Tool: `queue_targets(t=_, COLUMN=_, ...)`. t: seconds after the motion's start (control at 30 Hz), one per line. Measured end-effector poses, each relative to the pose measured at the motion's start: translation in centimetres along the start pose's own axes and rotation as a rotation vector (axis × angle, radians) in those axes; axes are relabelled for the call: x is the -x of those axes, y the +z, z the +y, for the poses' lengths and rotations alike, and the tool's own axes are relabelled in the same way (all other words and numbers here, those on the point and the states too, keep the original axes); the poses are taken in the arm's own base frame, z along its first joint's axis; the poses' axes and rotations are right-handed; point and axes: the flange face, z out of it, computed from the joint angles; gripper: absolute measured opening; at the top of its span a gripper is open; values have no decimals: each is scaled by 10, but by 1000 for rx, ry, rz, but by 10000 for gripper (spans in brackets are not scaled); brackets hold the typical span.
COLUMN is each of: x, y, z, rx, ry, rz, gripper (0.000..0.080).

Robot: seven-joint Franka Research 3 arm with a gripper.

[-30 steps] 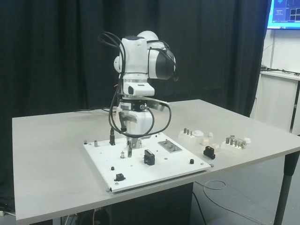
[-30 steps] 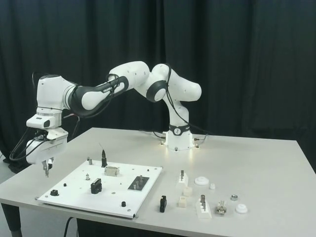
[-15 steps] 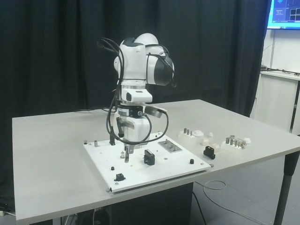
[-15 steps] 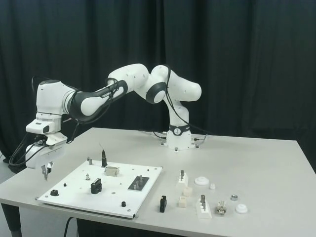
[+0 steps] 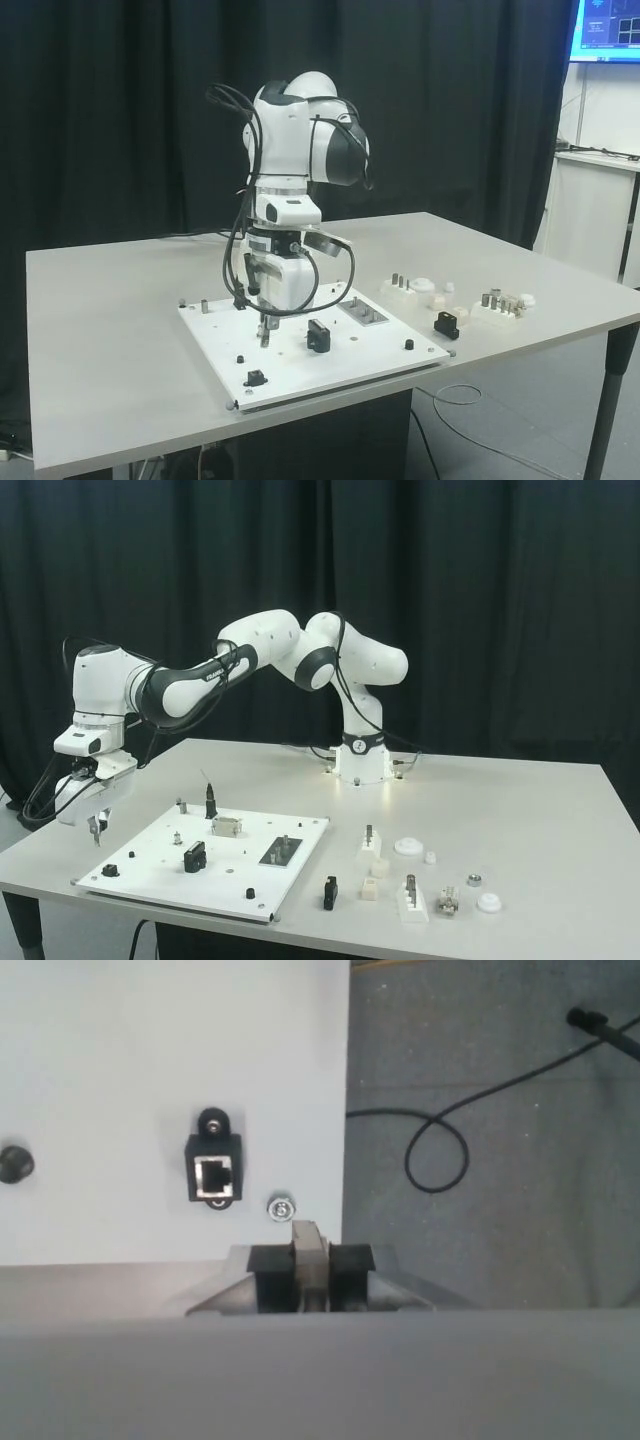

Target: Insert Ethernet.

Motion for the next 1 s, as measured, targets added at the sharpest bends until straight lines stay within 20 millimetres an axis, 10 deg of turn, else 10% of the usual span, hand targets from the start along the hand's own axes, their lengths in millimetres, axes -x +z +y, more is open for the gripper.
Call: queue_targets(t=1.0, x=14, y=23, z=-1, rx=-43, ry=13, rz=6, gripper=64)
